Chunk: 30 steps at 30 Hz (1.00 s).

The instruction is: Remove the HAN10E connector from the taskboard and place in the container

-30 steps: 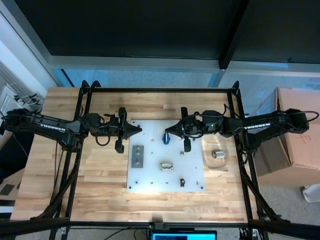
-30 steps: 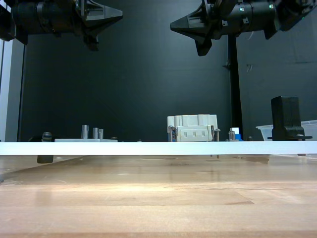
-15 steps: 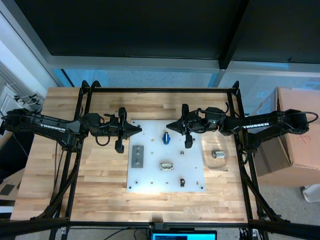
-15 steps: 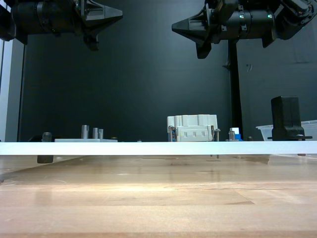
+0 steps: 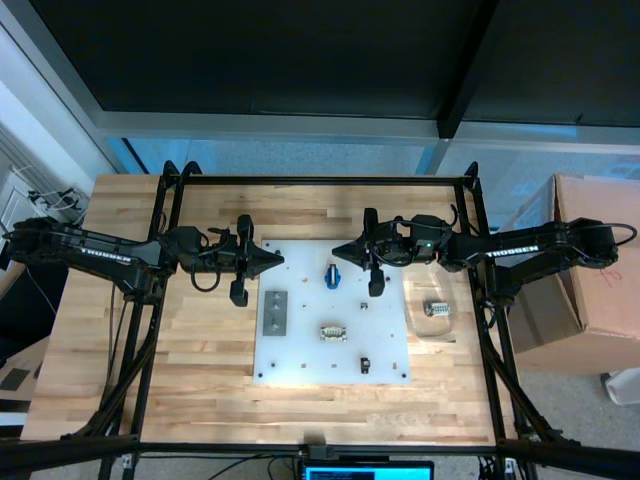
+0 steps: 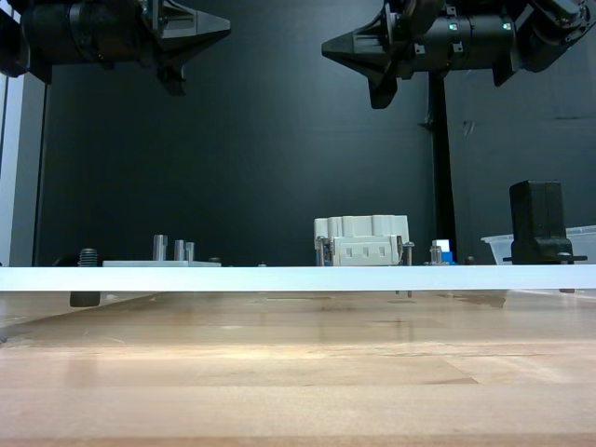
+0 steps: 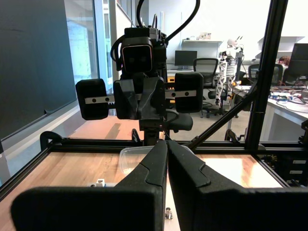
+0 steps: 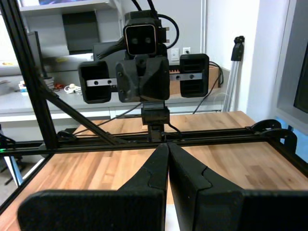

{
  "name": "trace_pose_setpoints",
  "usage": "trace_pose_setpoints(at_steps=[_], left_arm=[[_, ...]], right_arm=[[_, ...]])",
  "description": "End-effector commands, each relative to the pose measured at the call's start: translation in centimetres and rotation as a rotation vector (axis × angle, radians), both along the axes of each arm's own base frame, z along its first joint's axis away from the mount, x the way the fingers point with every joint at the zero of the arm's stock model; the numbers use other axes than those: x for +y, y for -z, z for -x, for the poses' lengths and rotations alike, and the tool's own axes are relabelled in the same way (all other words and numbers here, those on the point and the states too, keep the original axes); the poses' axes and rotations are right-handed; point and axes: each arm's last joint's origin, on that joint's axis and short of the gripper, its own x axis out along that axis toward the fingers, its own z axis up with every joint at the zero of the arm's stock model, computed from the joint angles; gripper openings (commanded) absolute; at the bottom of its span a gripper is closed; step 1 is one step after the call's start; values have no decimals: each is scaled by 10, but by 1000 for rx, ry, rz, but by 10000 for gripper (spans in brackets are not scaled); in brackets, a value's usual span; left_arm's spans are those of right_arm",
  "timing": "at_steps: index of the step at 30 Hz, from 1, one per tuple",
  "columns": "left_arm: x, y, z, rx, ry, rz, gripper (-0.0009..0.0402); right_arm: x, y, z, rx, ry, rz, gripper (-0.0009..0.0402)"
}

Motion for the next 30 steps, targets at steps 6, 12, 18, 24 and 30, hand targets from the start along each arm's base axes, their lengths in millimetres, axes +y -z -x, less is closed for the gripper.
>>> trace_pose_setpoints(at_steps=[6,12,18,24,30], left_arm=[[0,0,0,0,0,0,0],[0,0,0,0,0,0,0],[0,0,0,0,0,0,0],[0,0,0,0,0,0,0],[0,0,0,0,0,0,0]], right_arm=[[1,-1,0,-6,-2,0,0],[1,-1,0,-5,-2,0,0],[1,-1,0,-3,-2,0,0],[1,0,0,3,-2,0,0],[1,0,0,9,-2,-1,0]])
